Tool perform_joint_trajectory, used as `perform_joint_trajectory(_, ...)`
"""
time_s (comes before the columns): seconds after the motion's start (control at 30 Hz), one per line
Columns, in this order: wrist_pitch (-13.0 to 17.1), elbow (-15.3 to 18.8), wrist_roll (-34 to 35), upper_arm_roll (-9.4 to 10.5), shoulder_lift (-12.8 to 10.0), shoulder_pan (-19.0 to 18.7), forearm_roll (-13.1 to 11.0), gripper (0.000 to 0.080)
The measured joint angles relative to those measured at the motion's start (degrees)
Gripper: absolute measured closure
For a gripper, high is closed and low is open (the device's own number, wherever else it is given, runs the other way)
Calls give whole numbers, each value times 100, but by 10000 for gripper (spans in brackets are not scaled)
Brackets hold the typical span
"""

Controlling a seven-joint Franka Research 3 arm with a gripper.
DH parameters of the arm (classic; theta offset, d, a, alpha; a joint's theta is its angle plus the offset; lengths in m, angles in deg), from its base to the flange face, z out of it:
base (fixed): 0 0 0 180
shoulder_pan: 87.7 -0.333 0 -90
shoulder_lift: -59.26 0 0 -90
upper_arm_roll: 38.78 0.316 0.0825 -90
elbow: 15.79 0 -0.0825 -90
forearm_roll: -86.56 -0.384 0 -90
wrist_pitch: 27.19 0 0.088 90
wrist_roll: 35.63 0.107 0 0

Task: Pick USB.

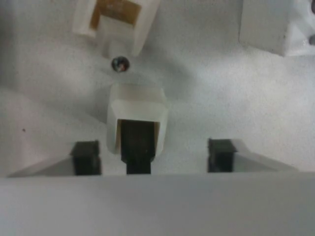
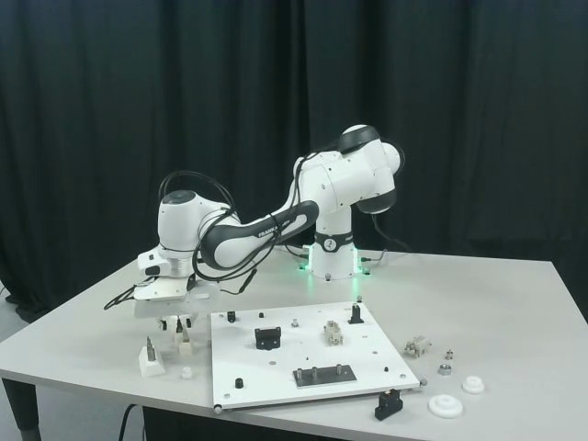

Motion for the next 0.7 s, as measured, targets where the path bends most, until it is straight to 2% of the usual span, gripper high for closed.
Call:
perform_joint_trajectory(0.17, -2, -3, 6, 0, 0, 9, 0, 302)
perform_joint_trajectory(0.2, -3, -4, 7, 0, 0, 11, 0, 496)
perform_joint_trajectory(0.37, -15, -9, 10, -1, 0, 21, 1, 496)
perform_joint_trajectory(0.4, -16, -11, 10, -1, 1, 21, 1, 695)
perform_joint_trajectory(0.7, -63, -51, 28, -10, 0, 24, 19, 695)
